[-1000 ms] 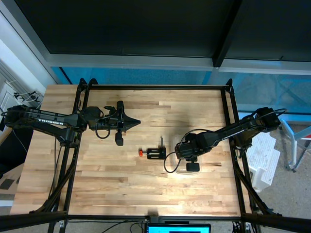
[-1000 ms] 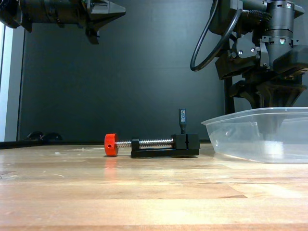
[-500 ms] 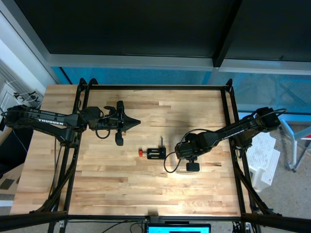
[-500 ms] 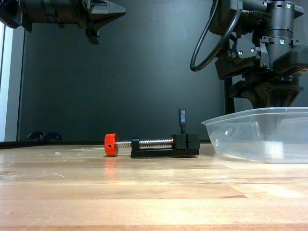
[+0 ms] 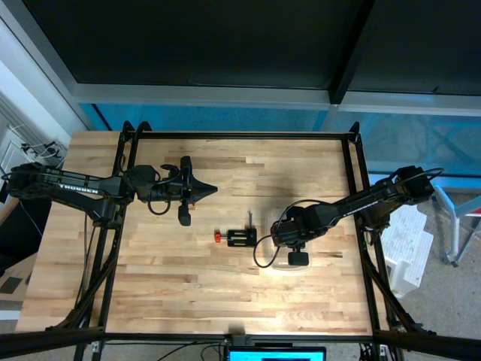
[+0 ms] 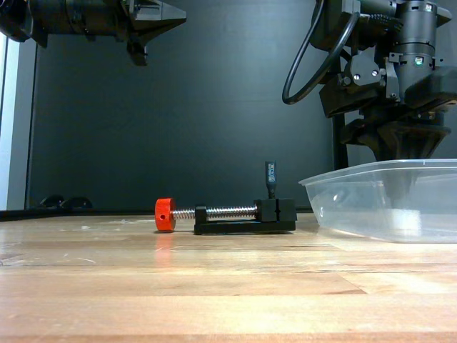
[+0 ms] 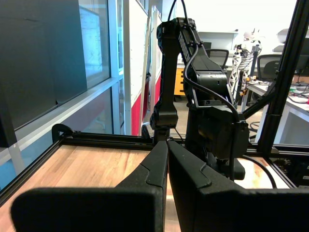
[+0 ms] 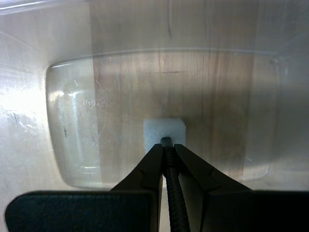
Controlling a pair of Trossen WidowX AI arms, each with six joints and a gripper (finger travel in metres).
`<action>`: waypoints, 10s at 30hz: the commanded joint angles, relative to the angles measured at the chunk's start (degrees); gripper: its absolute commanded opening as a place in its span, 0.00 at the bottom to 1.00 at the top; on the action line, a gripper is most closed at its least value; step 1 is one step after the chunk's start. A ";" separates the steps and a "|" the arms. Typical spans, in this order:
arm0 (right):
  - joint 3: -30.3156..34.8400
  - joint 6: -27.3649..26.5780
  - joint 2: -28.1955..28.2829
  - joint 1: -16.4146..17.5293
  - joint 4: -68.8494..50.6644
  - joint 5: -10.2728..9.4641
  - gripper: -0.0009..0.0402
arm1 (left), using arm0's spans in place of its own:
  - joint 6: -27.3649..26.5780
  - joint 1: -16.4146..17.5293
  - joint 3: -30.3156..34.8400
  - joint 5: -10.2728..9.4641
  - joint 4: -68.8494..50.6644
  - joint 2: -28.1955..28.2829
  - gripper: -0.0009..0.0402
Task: Pick the usb-c connector and install on the hub
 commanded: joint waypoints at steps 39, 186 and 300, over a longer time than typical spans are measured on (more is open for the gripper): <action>16.33 -0.57 -9.38 -0.22 -21.68 -0.02 0.03 | 0.00 0.02 0.02 0.02 0.00 0.00 0.02; 34.62 -2.67 18.43 -7.76 -10.21 2.38 0.03 | 0.00 0.02 0.02 0.00 0.02 0.00 0.02; 39.04 -8.72 16.59 -6.21 -15.58 2.32 0.03 | 0.00 0.00 0.02 0.00 0.02 0.00 0.02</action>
